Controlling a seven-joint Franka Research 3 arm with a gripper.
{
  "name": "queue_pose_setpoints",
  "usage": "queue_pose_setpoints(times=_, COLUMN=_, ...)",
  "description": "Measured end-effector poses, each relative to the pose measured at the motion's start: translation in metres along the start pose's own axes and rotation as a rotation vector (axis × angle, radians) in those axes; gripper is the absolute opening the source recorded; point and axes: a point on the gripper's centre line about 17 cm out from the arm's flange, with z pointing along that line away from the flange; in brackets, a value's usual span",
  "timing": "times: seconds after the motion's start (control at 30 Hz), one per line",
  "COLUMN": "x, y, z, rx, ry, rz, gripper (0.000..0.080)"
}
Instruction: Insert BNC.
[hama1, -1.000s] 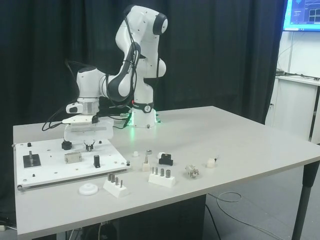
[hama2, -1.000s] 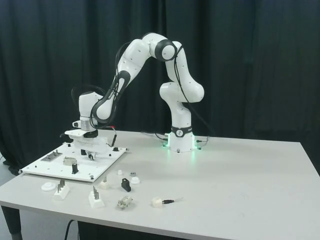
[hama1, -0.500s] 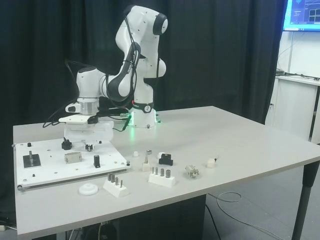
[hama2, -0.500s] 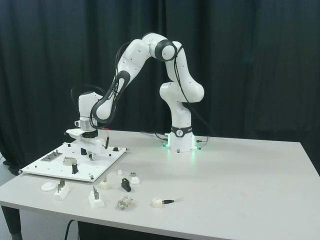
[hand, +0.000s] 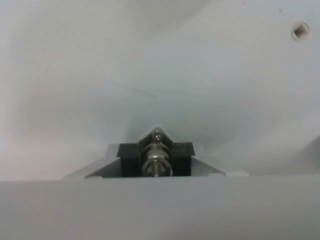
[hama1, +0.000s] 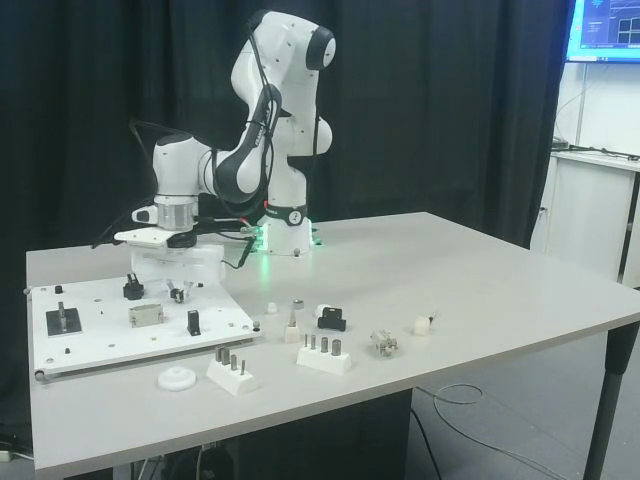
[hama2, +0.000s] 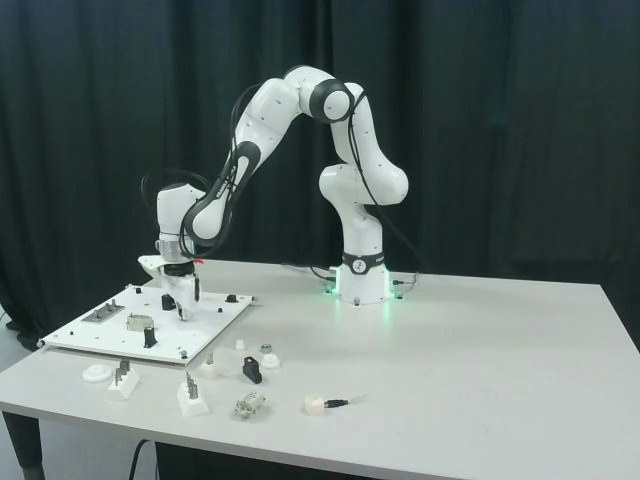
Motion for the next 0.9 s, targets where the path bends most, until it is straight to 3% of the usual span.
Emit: queue_pose_setpoints(times=0.9, x=-0.0002, y=0.0002, z=-0.0001, rx=0.0, ry=-0.001, rz=0.414, gripper=0.012)
